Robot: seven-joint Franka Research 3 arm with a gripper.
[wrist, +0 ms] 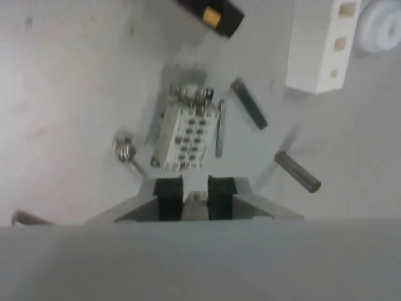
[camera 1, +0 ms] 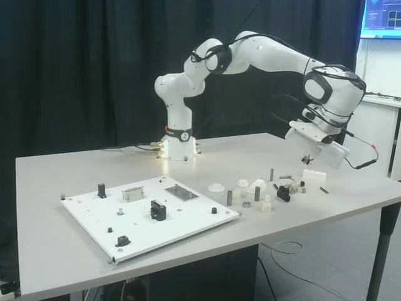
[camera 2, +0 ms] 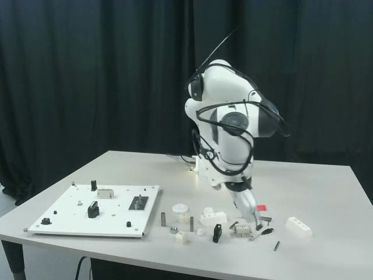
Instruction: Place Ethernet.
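Note:
My gripper (wrist: 195,189) hangs low over the right part of the table, above a cluster of loose parts. Its two black pads (wrist: 168,193) are shut on a small pale plug (wrist: 196,199), which looks like the Ethernet connector; only the plug's end shows between them. Right below lies a white multi-contact connector block (wrist: 182,135). In the first room view the gripper (camera 1: 307,155) is right of the white assembly board (camera 1: 94,219). The second room view shows the gripper (camera 2: 254,223) just over the parts, far from the board (camera 2: 64,224).
Around the connector block lie grey pins (wrist: 297,171), a dark bar (wrist: 249,103), a bolt (wrist: 125,150), a black part (wrist: 212,14), a white block with holes (wrist: 322,44) and a white gear (wrist: 382,25). The board carries several black fixtures (camera 1: 156,210) and a grey plate (camera 1: 182,192).

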